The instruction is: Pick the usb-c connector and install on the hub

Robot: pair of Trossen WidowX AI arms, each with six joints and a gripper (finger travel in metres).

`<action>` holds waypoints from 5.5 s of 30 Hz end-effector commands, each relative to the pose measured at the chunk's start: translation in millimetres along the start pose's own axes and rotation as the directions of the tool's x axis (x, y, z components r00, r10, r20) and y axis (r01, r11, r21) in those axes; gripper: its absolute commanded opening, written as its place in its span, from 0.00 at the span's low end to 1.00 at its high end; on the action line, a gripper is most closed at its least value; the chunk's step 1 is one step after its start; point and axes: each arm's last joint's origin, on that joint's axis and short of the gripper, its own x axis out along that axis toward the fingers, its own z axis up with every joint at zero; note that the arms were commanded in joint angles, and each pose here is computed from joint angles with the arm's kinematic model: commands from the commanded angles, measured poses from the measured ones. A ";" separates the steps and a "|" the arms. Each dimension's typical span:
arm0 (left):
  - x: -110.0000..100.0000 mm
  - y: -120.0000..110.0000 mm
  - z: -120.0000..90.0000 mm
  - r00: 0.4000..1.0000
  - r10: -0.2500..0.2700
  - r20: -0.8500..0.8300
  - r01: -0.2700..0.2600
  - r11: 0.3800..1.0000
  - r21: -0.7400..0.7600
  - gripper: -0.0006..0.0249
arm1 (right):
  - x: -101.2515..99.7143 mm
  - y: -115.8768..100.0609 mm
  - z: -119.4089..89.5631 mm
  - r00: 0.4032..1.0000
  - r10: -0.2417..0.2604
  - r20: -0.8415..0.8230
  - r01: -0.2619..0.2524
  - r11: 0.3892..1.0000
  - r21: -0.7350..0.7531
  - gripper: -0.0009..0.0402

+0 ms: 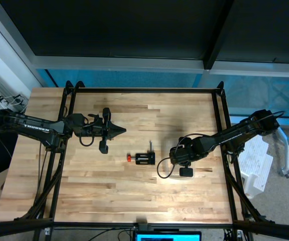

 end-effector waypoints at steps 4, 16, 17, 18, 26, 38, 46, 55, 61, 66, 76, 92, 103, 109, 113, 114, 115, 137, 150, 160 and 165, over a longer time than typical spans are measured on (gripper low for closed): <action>0.0 0.1 0.0 1.000 0.000 0.000 0.000 1.000 0.000 0.02 | -0.1 0.0 0.2 1.000 0.000 0.001 0.000 1.000 0.001 0.07; 0.0 0.1 0.0 1.000 0.000 0.000 0.000 1.000 0.000 0.02 | -0.2 0.0 0.1 1.000 0.001 0.001 -0.001 1.000 0.000 0.02; 0.0 0.1 0.0 1.000 0.000 0.000 0.000 1.000 0.000 0.02 | -0.2 -0.1 0.2 1.000 0.001 0.001 -0.001 1.000 0.001 0.02; 0.0 0.0 0.0 1.000 0.000 0.000 0.000 1.000 0.000 0.02 | -0.5 -0.1 0.1 1.000 0.001 0.002 -0.001 1.000 0.001 0.02; 0.0 0.0 0.0 1.000 0.000 0.000 0.000 1.000 0.000 0.02 | -10.1 -0.5 2.4 1.000 -0.001 -0.015 0.001 1.000 0.000 0.02; 0.0 0.0 0.0 1.000 0.000 0.000 0.000 1.000 0.000 0.02 | -53.7 -1.8 12.8 0.998 0.036 0.044 -0.036 0.999 0.002 0.02; 0.0 0.1 0.0 1.000 0.000 0.000 0.000 1.000 0.000 0.02 | -100.8 -1.4 32.9 0.990 0.074 0.121 -0.073 0.997 -0.019 0.02; 0.0 0.0 0.0 1.000 0.000 0.000 0.000 1.000 0.000 0.02 | -125.3 -4.2 41.4 0.982 0.078 0.170 -0.078 0.997 -0.010 0.02; 0.0 0.0 0.0 1.000 0.000 0.000 0.000 1.000 0.000 0.02 | -125.0 -4.5 40.7 0.984 0.075 0.162 -0.078 0.997 0.006 0.02; 0.0 0.1 0.0 1.000 0.000 0.000 0.000 1.000 0.000 0.02 | -122.3 -5.0 43.1 0.984 0.072 0.160 -0.076 0.997 0.017 0.02; 0.0 0.1 0.0 1.000 0.000 0.000 0.000 1.000 0.000 0.02 | -104.2 -4.1 57.2 0.986 0.064 0.151 -0.076 0.994 0.073 0.02; 0.0 0.0 0.0 1.000 0.000 0.000 0.000 1.000 0.000 0.02 | -85.2 3.1 98.2 0.989 0.053 0.139 -0.067 0.992 0.102 0.02; 0.0 0.0 0.0 1.000 0.000 0.000 0.000 1.000 0.000 0.02 | -69.0 1.4 122.8 0.991 0.041 0.124 -0.055 0.992 0.115 0.02; 0.0 0.1 0.0 1.000 0.000 0.000 0.000 1.000 0.000 0.02 | -64.3 4.3 134.7 0.991 0.042 0.130 -0.057 0.992 0.115 0.02; -0.1 0.1 0.1 1.000 0.000 0.001 0.000 1.000 0.000 0.02 | -60.3 5.5 140.9 0.991 0.041 0.128 -0.056 0.992 0.116 0.02; -0.1 0.1 0.1 1.000 0.000 0.001 0.000 1.000 0.000 0.02 | -59.2 5.8 142.0 0.991 0.041 0.130 -0.057 0.992 0.116 0.02; 0.0 0.0 0.0 1.000 0.000 0.000 0.000 1.000 0.000 0.02 | -56.6 6.1 143.4 0.991 0.040 0.126 -0.055 0.992 0.117 0.02; 0.0 0.0 0.0 1.000 0.000 0.000 0.000 1.000 0.000 0.02 | -56.2 3.2 144.4 0.991 0.038 0.126 -0.054 0.990 0.128 0.02; 0.0 0.1 0.0 1.000 0.000 0.000 0.000 1.000 0.000 0.02 | -56.1 2.0 144.6 0.992 0.036 0.125 -0.051 0.991 0.120 0.02; 0.0 0.1 0.0 1.000 0.000 0.000 0.000 1.000 0.000 0.02 | -55.9 0.5 144.9 0.992 0.037 0.124 -0.048 0.995 0.085 0.02; -0.1 0.0 0.1 1.000 0.000 0.001 0.000 1.000 0.000 0.02 | -55.9 0.0 145.0 0.992 0.042 0.123 -0.049 0.997 0.057 0.02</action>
